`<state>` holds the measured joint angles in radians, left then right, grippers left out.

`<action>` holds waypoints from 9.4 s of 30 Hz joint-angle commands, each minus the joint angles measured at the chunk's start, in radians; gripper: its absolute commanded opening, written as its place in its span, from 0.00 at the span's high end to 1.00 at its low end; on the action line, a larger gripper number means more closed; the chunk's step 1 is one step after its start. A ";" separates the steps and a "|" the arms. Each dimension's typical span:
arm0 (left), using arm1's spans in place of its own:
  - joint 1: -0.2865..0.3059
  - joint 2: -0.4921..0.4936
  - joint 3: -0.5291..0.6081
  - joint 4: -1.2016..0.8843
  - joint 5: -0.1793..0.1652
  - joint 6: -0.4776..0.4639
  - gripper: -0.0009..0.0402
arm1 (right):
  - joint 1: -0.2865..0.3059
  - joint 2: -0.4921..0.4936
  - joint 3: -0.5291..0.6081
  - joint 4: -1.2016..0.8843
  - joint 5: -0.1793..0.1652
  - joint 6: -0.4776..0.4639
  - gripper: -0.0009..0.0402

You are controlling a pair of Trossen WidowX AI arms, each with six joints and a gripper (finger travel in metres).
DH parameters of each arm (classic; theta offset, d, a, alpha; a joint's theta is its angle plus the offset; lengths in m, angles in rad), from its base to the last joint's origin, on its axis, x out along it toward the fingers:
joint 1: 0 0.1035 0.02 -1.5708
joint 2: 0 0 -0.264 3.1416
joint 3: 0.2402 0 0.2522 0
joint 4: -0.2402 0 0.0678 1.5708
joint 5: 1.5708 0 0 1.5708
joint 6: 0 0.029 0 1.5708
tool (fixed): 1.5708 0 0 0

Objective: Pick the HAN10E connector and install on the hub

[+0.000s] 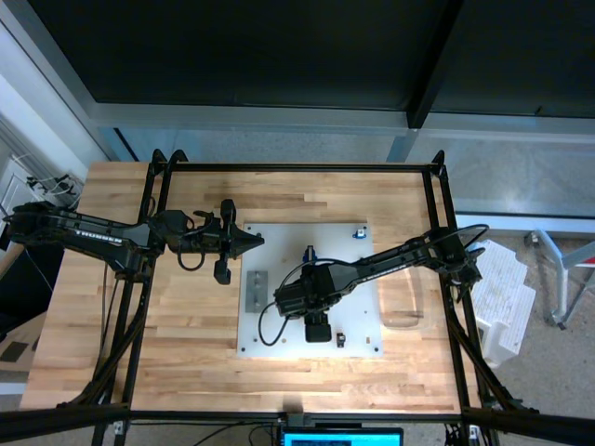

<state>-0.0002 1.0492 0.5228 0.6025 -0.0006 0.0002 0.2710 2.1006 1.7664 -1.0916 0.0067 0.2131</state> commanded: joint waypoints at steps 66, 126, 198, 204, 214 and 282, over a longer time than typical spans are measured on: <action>0.000 0.000 0.000 0.000 0.000 0.000 0.98 | -0.249 -1.022 -1.136 1.524 0.080 -0.196 0.98; 0.000 0.000 0.000 0.000 0.000 0.000 0.98 | -0.282 -1.027 -1.121 1.495 0.027 -0.221 0.98; 0.000 0.000 0.000 0.000 0.000 0.000 0.98 | -0.282 -1.027 -1.121 1.495 0.027 -0.221 0.98; 0.000 0.000 0.000 0.000 0.000 0.000 0.98 | -0.282 -1.027 -1.121 1.495 0.027 -0.221 0.98; 0.000 0.000 0.000 0.000 0.000 0.000 0.98 | -0.282 -1.027 -1.121 1.495 0.027 -0.221 0.98; 0.000 0.000 0.000 0.000 0.000 0.000 0.98 | -0.282 -1.027 -1.121 1.495 0.027 -0.221 0.98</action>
<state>-0.0002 1.0489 0.5224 0.6029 -0.0010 0.0002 -0.0109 1.0733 0.6453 0.4038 0.0330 -0.0082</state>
